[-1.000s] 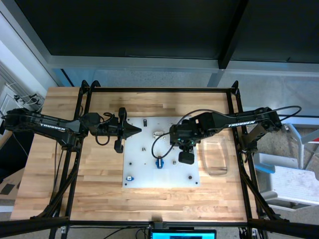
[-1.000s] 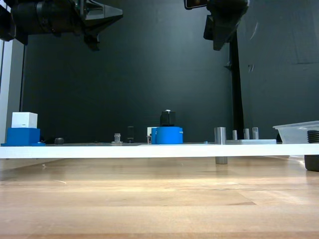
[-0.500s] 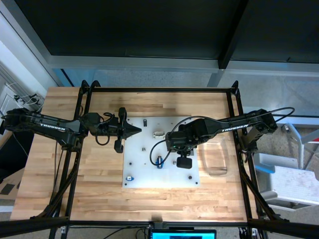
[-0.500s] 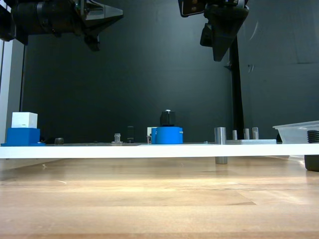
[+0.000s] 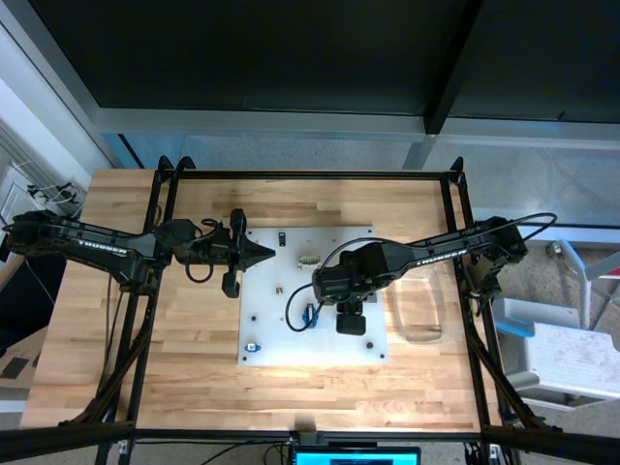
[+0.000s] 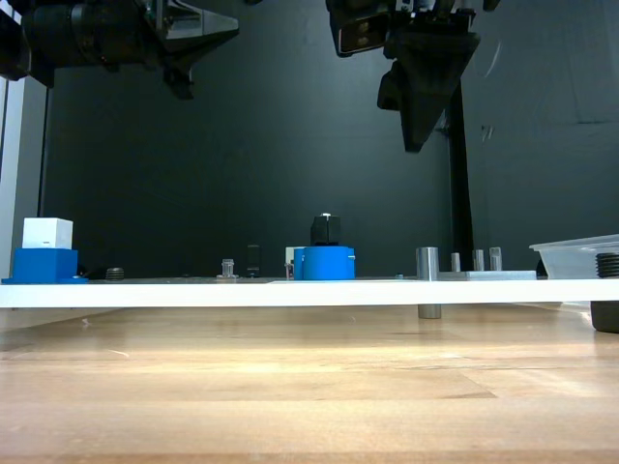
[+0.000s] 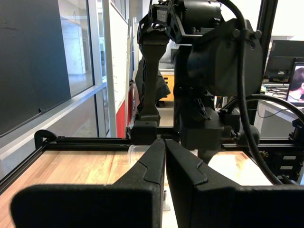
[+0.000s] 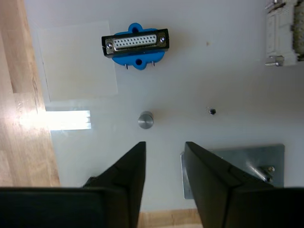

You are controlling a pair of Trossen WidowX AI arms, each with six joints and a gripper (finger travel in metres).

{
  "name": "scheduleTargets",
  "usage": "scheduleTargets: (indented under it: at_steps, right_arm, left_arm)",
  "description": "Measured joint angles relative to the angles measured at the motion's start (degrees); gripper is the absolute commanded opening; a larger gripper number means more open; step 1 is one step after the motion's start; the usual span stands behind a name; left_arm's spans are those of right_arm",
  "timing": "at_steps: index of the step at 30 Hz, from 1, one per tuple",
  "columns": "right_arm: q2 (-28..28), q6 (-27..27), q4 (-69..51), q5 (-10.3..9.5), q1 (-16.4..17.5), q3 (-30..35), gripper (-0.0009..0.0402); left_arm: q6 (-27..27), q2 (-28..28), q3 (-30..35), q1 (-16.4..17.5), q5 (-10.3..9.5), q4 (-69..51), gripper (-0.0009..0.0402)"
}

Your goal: Pick the 16mm cylinder and place it in the container

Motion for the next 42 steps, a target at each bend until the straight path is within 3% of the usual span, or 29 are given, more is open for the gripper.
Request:
scheduleTargets:
  at_steps: [10, 42]
  right_arm:
    - [3.21, 0.02, 1.81, 0.55, 0.87, -0.11, 0.0197]
    - [4.13, 0.46, 13.27, 2.47, 2.03, -10.34, 0.0208]
  left_arm:
    - [0.00, 0.00, 0.00, 0.00, 0.02, 0.02, 0.0000]
    - [0.02, -0.02, 0.00, 0.00, 0.02, 0.02, 0.0000]
